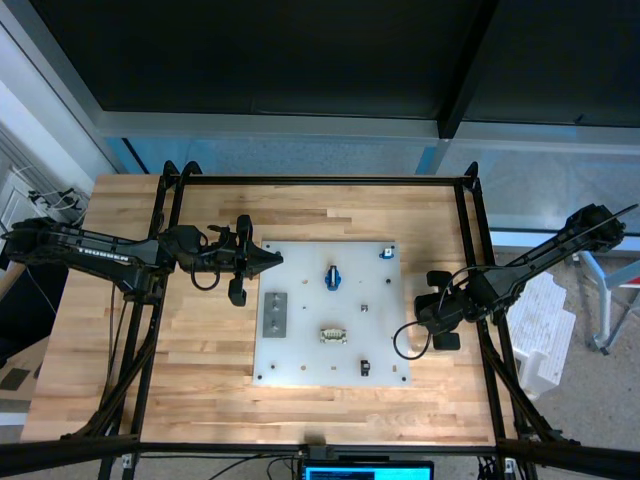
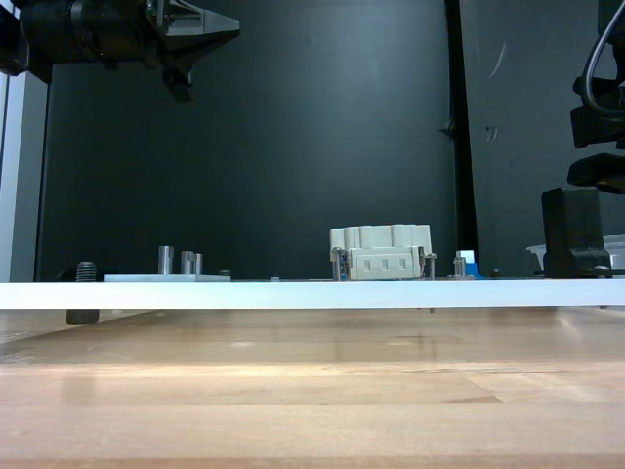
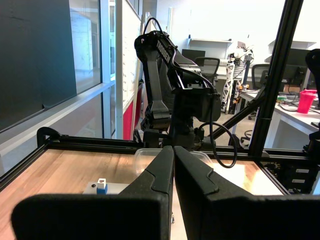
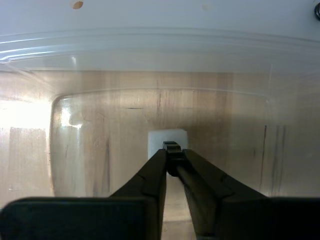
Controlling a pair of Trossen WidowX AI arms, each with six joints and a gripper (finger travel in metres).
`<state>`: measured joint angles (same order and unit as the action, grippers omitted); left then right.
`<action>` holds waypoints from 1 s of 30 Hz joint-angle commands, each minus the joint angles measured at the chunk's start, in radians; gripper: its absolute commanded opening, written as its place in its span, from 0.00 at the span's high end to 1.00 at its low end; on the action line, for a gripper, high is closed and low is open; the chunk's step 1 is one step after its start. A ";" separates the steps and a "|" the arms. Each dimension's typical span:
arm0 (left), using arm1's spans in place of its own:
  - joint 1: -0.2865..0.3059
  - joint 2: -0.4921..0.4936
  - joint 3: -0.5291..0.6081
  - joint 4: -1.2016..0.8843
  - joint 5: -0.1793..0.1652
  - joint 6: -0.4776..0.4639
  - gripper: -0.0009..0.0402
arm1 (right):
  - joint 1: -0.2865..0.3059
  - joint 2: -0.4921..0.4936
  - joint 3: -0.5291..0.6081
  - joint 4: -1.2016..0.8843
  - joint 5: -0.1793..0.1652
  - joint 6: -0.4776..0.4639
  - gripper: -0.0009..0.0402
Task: Pick the USB connector and install on taskboard
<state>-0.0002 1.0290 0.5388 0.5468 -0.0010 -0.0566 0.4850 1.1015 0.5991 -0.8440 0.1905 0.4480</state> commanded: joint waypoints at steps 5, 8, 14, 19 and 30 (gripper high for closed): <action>0.000 0.000 0.000 0.000 0.000 0.000 0.98 | 0.000 0.000 -0.001 -0.003 -0.003 0.005 0.97; 0.000 0.000 0.000 0.000 0.000 0.000 0.98 | 0.002 -0.002 -0.002 -0.003 -0.003 0.017 0.98; 0.000 0.000 0.000 0.000 0.000 0.000 0.98 | 0.007 -0.039 -0.017 -0.003 0.001 0.043 0.98; 0.000 0.000 0.000 0.000 0.000 0.000 0.98 | 0.031 -0.073 -0.045 0.018 0.004 0.090 0.98; 0.000 0.000 0.000 0.000 0.000 0.000 0.98 | 0.060 -0.101 -0.063 0.041 0.053 0.100 0.98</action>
